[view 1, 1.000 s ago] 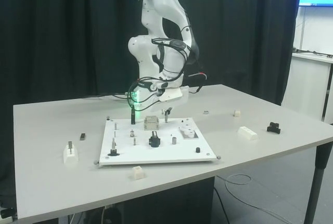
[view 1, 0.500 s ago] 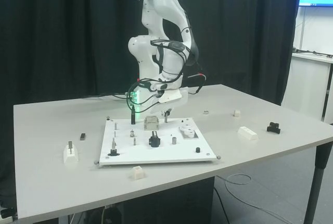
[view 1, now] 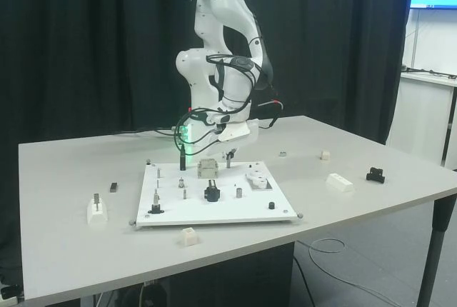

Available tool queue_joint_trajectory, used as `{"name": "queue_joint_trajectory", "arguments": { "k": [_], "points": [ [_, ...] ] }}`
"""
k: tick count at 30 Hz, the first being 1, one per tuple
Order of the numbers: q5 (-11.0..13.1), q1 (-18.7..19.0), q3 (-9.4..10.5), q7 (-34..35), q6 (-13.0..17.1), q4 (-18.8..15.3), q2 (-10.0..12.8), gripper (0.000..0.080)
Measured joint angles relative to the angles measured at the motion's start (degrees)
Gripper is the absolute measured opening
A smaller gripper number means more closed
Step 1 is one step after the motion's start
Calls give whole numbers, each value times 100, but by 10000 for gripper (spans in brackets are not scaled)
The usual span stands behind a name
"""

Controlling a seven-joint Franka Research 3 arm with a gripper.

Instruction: Insert round peg 3.

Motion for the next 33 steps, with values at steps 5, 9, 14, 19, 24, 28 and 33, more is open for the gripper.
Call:
{"name": "queue_joint_trajectory", "arguments": {
  "k": [5, 9, 14, 19, 24, 28, 33],
  "points": [
    [0, 0, 0, -15, 0, -1, 6, 110],
    [0, 0, -2, -26, 38, -1, 17, 110],
    [0, 0, -3, -47, 68, -3, 33, 110],
    [0, 0, -3, -79, 71, -5, 39, 110],
    [0, 0, -5, -99, 52, -9, 38, 110],
    [0, -1, -18, -99, -26, -11, 39, 110],
    [-2, -4, -47, -103, -124, -12, 38, 110]
  ]
}}
